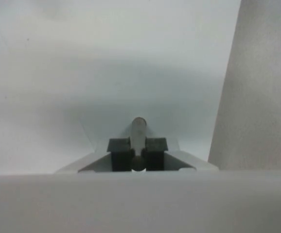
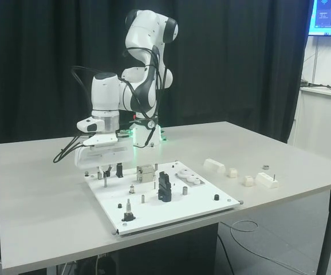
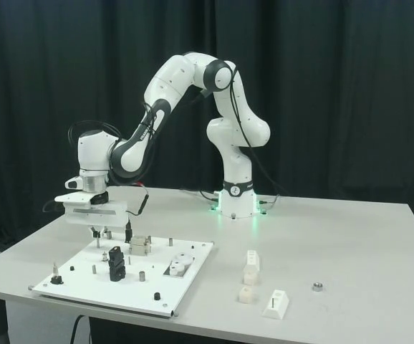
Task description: Insert round peg 2.
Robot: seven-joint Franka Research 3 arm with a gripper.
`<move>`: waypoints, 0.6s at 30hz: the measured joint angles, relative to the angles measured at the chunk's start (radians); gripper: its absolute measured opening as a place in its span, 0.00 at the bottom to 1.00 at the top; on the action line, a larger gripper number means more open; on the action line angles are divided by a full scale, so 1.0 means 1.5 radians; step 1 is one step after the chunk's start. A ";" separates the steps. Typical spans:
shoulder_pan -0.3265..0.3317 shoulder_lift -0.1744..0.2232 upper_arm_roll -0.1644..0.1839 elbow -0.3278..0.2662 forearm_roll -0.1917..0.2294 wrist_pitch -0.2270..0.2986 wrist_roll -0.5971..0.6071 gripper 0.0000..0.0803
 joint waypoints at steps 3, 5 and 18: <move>0.000 0.001 0.000 0.000 0.001 0.001 0.000 0.07; 0.000 0.002 0.000 0.000 0.002 0.002 0.000 0.07; -0.001 0.006 0.001 -0.001 0.011 0.007 0.000 0.07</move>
